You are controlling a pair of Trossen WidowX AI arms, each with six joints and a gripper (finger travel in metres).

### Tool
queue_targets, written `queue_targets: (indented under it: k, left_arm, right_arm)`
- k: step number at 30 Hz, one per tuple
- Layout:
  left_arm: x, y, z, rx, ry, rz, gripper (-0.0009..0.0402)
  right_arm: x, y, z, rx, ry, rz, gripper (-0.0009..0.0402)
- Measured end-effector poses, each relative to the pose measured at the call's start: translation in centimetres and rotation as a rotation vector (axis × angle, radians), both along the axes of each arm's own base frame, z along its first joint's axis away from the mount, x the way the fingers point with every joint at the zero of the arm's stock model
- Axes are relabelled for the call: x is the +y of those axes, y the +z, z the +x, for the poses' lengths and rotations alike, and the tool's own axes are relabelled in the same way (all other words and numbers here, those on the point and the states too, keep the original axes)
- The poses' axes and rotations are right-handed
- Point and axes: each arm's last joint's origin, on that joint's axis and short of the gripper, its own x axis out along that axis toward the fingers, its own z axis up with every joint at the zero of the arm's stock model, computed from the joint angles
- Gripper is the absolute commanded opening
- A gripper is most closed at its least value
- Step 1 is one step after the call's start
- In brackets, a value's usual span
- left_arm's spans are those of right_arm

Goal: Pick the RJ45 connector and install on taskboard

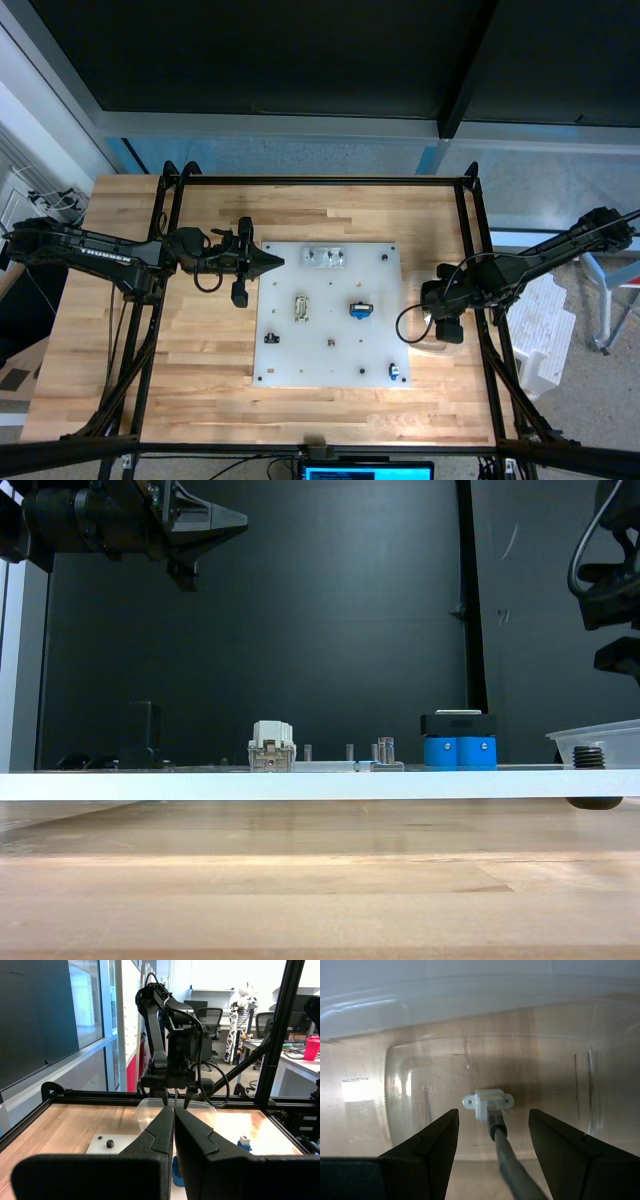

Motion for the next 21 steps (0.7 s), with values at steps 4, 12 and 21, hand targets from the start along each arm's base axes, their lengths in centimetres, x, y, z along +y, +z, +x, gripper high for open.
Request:
queue_targets:
  k: [4, 12, 21]
  left_arm:
    - [0.00, -0.01, 0.00, 0.000, 0.000, 0.000, 0.0000]
    - [0.00, -0.01, 0.00, 0.000, 0.000, 0.000, 0.0000]
    - [0.00, 0.00, 0.00, 0.000, 0.000, 0.000, 0.0000]
  right_arm:
    - [0.02, -0.11, 0.06, -0.003, 0.000, 0.001, 0.0194]
    - [0.00, -0.17, 0.02, -0.001, -0.001, -0.004, 0.0160]
    - [0.01, -0.17, 0.01, 0.001, -0.001, 0.000, 0.0102]
